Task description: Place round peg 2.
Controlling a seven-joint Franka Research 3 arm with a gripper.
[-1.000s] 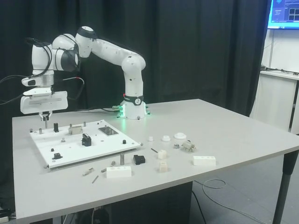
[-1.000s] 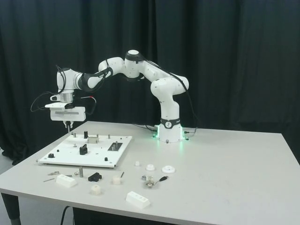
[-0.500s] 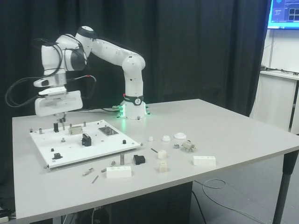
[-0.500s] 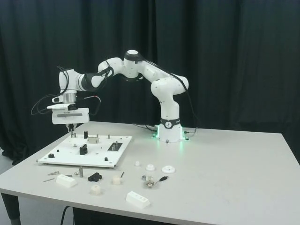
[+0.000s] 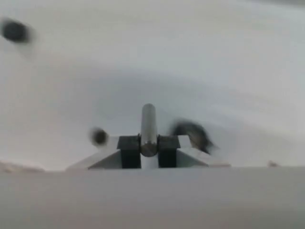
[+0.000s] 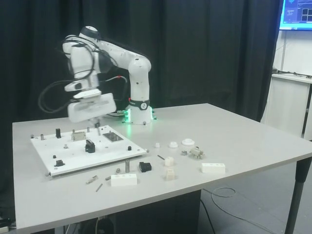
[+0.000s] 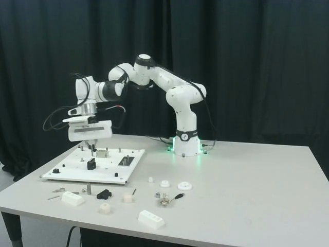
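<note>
On the left part of the grey table (image 6: 243, 141) lies the white board (image 6: 112, 153), carrying several small black fittings and short upright pins; above its rear half hangs the gripper (image 6: 97, 126), low over the board but clear of it; in the wrist view the gripper (image 5: 148, 151) has its two black fingers (image 5: 128, 149) closed tight on round peg 2 (image 5: 148, 126), a slim grey metal rod that stands out past the fingertips toward the board below, with blurred dark spots around it; in the second room view the gripper (image 7: 93, 148) hangs over the board (image 7: 110, 172) just beside a black fitting. Along the table's front edge, ahead of the board, lie a few loose pins and a white block (image 6: 124, 180), with a black part (image 6: 145, 166) just beside it; further right are small white pieces (image 6: 168, 168), white discs (image 6: 187, 142), a metal connector (image 6: 195, 153) and a second white block (image 6: 213, 167). At the rear of the table, the arm's base (image 6: 139, 113) glows green at its foot.
</note>
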